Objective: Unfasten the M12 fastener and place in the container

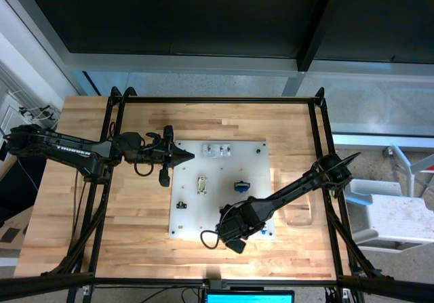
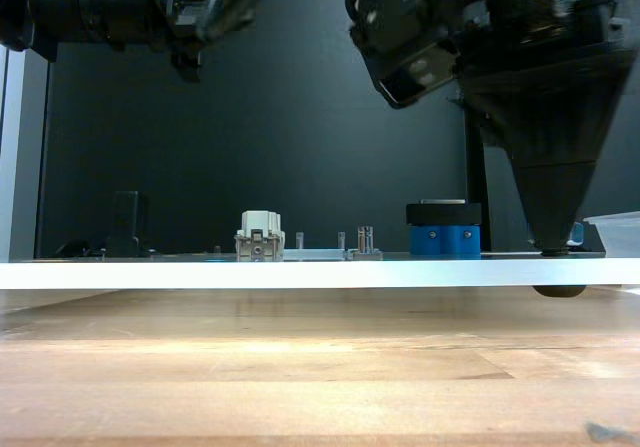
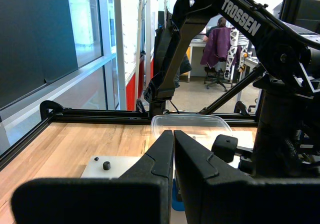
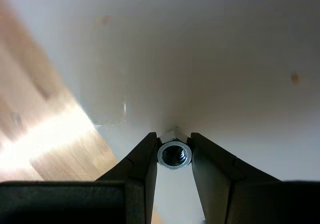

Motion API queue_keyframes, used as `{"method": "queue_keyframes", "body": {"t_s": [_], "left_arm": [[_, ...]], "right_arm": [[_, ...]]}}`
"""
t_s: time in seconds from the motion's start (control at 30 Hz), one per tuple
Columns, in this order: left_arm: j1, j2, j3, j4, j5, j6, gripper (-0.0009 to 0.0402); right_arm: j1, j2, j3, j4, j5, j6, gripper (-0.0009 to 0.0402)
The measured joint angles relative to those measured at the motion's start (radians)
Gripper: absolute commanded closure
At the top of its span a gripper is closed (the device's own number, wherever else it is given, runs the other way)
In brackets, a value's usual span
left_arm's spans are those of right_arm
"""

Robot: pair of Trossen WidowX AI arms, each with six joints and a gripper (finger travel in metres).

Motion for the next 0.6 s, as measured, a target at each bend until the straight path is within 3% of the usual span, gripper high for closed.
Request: {"method": "queue_keyframes", "body": {"t_s": [0.27, 0.6], "left_arm": [[0.000, 0.000, 0.000, 0.000, 0.000, 0.000, 0.0393], [0.000, 0.000, 0.000, 0.000, 0.000, 0.000, 0.0393]], "right_arm": [[0.000, 0.000, 0.000, 0.001, 0.000, -0.463, 0.0366], [0.000, -0.001, 0.003, 0.003, 0.000, -0.711, 0.0366]]}}
